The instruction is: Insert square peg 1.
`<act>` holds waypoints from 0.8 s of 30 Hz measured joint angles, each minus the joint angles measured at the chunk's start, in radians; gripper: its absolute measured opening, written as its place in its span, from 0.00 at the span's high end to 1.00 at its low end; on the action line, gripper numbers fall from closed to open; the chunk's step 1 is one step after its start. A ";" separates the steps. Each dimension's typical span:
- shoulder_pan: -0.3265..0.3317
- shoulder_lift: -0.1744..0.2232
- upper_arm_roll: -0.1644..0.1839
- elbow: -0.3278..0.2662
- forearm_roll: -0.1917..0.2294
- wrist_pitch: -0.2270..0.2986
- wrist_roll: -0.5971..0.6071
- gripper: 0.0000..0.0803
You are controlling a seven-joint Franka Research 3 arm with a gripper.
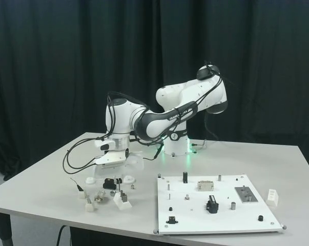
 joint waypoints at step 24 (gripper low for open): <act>0.006 0.000 -0.011 -0.007 0.000 -0.006 0.000 0.96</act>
